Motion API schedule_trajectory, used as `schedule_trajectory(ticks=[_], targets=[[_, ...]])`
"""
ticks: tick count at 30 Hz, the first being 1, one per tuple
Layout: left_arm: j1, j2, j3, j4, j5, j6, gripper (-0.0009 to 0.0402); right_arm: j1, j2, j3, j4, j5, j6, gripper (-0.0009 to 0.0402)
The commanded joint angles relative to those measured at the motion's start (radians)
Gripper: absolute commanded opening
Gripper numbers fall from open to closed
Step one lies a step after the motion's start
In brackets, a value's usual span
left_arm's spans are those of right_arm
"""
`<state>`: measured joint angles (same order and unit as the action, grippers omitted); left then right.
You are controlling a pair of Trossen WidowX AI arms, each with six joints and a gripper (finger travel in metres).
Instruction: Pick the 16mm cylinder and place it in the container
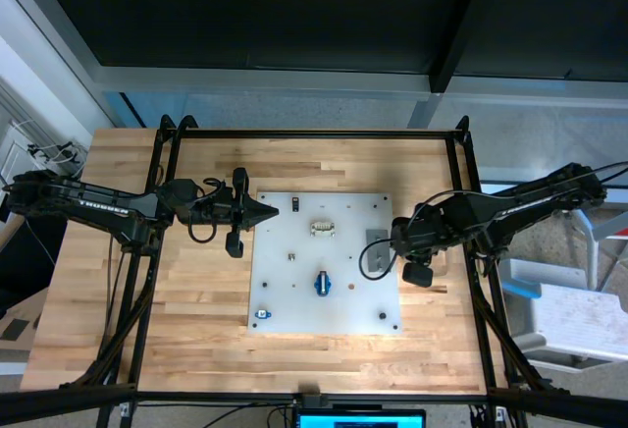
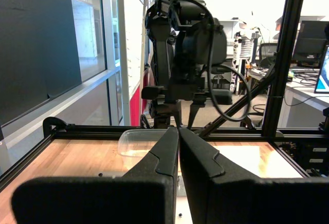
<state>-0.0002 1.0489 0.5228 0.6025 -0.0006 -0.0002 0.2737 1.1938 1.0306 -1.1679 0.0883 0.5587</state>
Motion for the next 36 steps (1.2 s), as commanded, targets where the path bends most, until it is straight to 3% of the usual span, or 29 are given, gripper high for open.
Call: schedule_trajectory(ticks=[1, 13, 18, 25, 36], targets=[[0.0, 0.0, 0.0, 0.0, 0.0, 0.0, 0.0, -0.006, -0.044, -0.043, 0.001, -0.002, 0.063, 0.0029], [0.0, 0.0, 0.0, 0.0, 0.0, 0.0, 0.0, -0.054, -0.163, -0.163, -0.041, -0.006, 0.169, 0.0029], [0.0, 0.0, 0.0, 0.0, 0.0, 0.0, 0.0, -0.069, -0.188, -0.222, -0.044, -0.066, 0.167, 0.0029], [0.0, 0.0, 0.0, 0.0, 0.0, 0.0, 0.0, -0.108, -0.206, -0.285, -0.037, -0.082, 0.167, 0.003], [0.0, 0.0, 0.0, 0.0, 0.0, 0.0, 0.0, -0.171, -0.206, -0.296, -0.016, -0.073, 0.139, 0.0071]])
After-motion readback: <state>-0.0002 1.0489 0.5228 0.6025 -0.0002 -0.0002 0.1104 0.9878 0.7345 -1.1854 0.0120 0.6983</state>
